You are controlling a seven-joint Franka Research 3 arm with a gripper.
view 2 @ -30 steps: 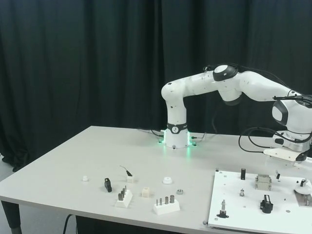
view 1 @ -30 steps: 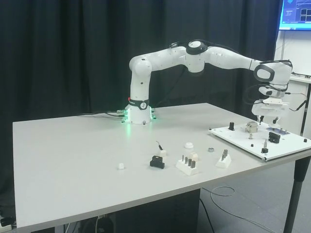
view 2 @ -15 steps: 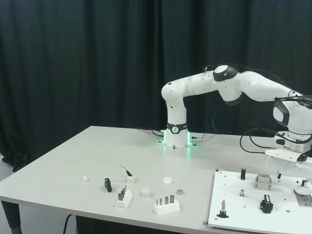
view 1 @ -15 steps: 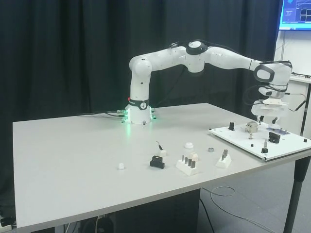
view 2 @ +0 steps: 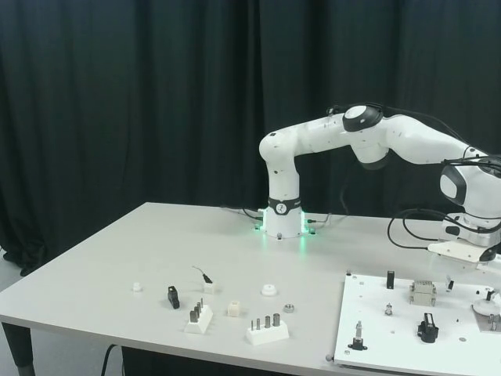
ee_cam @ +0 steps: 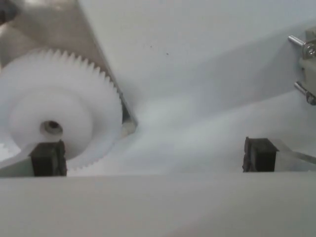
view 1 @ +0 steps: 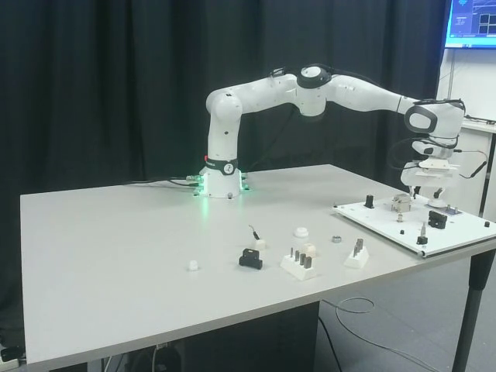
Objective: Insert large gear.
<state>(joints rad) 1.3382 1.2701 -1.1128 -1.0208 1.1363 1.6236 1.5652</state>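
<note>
While arm reaches: grey table, black curtain behind.
Large gear: flat on white board, bore up.
Gripper: fingers wide apart, empty.

You are looking at a robotics lab or test cell, not a home or shop. Black curtains are hanging wall to wall behind a grey table, closing the space off. A white robot arm is standing bolted to the table, green lights glowing at its base. A white assembly board and small fixture blocks are sitting on the table, and a monitor is glowing in a corner.
</note>
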